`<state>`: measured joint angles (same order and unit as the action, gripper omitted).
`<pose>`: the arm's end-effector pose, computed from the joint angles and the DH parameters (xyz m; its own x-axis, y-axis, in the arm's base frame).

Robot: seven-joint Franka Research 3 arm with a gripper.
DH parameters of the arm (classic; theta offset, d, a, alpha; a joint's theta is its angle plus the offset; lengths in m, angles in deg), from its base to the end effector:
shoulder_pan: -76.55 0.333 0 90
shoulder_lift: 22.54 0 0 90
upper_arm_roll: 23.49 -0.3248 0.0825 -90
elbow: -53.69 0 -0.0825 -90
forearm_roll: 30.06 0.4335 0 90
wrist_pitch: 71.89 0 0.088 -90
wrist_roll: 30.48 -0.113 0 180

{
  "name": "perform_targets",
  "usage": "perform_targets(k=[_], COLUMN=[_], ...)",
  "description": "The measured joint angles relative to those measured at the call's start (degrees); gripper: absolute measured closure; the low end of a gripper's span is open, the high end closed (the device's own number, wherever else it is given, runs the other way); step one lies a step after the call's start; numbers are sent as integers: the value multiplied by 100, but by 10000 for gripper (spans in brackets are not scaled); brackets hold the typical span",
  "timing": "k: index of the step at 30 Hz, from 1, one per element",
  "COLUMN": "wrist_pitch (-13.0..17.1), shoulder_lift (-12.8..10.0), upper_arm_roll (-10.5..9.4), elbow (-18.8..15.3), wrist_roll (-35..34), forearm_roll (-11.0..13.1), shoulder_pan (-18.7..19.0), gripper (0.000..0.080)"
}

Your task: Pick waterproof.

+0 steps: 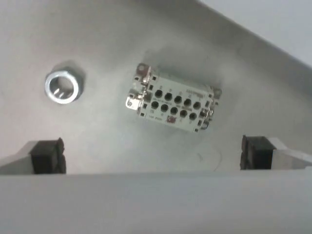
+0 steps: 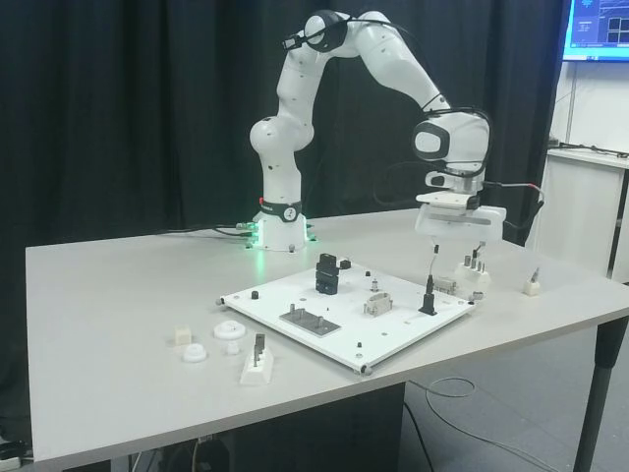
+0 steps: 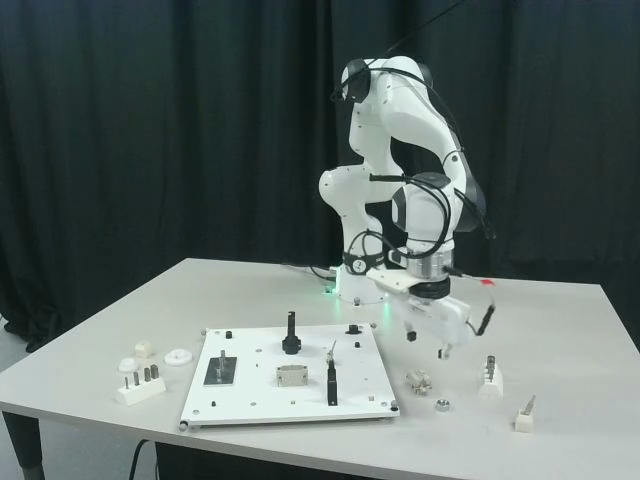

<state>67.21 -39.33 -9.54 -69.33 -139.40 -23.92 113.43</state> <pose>0.5555 0.2348 0.2333 -0.0012 -1.0000 0.0002 -1.0000 0.0012 0.0014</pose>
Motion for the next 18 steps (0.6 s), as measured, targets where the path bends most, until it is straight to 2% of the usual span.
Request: perform_targets(k=[10,14,18], wrist_pitch=[20,140,328], shoulder_lift=[0,-3,-17], upper_arm_roll=[-3,-3,-2], elbow=[-99,-162,-228], wrist_roll=[-1118,-1565,-1634], forearm_roll=[5,7,25], shoulder_pan=[33,33,33], gripper=[3,3,3])
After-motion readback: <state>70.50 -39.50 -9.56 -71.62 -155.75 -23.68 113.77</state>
